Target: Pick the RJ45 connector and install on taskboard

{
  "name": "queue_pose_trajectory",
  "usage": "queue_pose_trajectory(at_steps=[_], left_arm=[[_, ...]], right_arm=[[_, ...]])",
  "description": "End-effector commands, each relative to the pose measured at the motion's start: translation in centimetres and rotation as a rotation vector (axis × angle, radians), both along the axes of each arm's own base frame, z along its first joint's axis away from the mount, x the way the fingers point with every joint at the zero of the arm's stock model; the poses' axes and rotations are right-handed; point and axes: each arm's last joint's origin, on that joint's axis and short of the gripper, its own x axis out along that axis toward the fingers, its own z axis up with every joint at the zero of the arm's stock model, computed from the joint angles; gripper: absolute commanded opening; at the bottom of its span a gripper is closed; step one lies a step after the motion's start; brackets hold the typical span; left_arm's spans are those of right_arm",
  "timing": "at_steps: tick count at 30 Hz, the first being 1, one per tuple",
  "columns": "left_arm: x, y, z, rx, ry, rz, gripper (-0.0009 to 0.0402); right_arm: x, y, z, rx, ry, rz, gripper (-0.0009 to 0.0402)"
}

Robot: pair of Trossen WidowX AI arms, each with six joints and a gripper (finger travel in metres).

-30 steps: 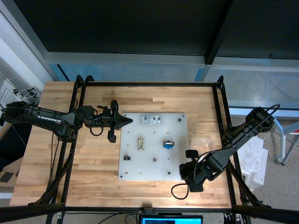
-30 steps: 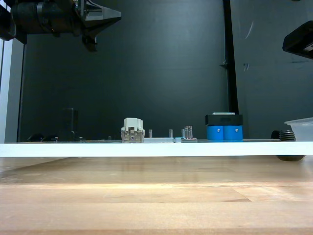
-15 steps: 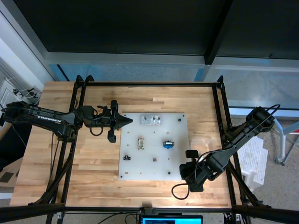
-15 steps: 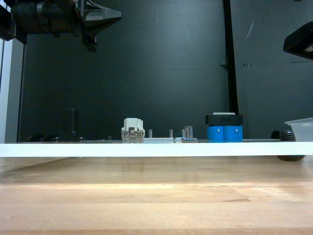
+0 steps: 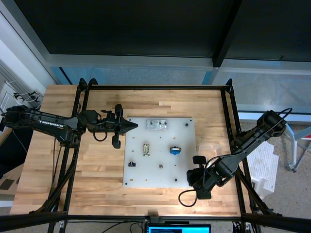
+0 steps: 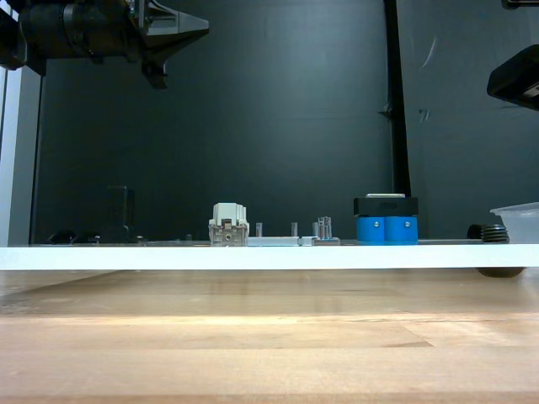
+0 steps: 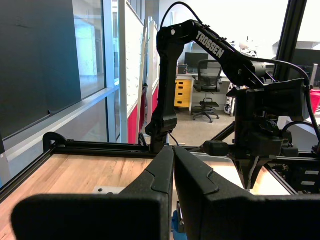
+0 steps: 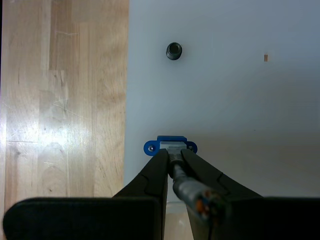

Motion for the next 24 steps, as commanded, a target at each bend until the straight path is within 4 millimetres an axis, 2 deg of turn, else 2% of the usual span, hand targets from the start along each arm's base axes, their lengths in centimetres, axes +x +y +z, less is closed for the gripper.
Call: queue_pose_trajectory(at_steps=[1,6,9,24], left_arm=[[0.0,0.0,0.0,0.000,0.000,0.000,0.0000],[0.0,0.0,0.0,0.000,0.000,0.000,0.0000],[0.0,0.0,0.0,0.000,0.000,0.000,0.0000],[0.0,0.0,0.0,0.000,0.000,0.000,0.0000]], right_arm=[[0.0,0.0,0.0,0.000,0.009,0.001,0.0000],[0.0,0.0,0.0,0.001,0.008,0.001,0.0001],[0.0,0.0,0.1,0.007,0.001,0.001,0.0015],[-0.3,-0.3,2.0,0.022,-0.053,-0.009,0.0162]])
